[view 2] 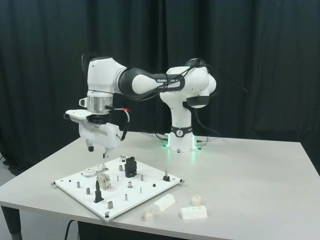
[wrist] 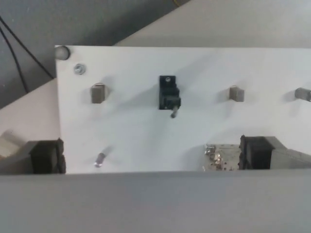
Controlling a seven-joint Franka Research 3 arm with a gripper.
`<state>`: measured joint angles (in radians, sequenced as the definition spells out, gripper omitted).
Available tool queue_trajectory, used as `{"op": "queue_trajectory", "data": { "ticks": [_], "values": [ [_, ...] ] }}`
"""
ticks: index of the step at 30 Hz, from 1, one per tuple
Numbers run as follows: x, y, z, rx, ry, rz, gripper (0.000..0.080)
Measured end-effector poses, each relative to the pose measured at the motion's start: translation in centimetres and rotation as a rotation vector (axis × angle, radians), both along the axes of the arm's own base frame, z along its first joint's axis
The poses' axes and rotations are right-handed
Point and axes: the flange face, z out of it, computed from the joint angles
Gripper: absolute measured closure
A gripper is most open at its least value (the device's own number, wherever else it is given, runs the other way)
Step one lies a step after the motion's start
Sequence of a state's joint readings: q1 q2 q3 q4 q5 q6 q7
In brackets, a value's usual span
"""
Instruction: Remove USB.
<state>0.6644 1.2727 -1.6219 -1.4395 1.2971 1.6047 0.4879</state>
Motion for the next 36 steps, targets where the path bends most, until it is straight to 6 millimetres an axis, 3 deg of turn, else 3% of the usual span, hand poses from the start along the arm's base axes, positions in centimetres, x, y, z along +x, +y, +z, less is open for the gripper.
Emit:
{"op": "queue_trajectory", "data": {
  "ticks": [21,36],
  "values": [
    [1.1,-2.6,-5.8,0.052,0.034,-0.093,0.0003],
    [1.4,-2.5,-7.6,0.071,0.057,-0.098,0.0003]
  ]
}}
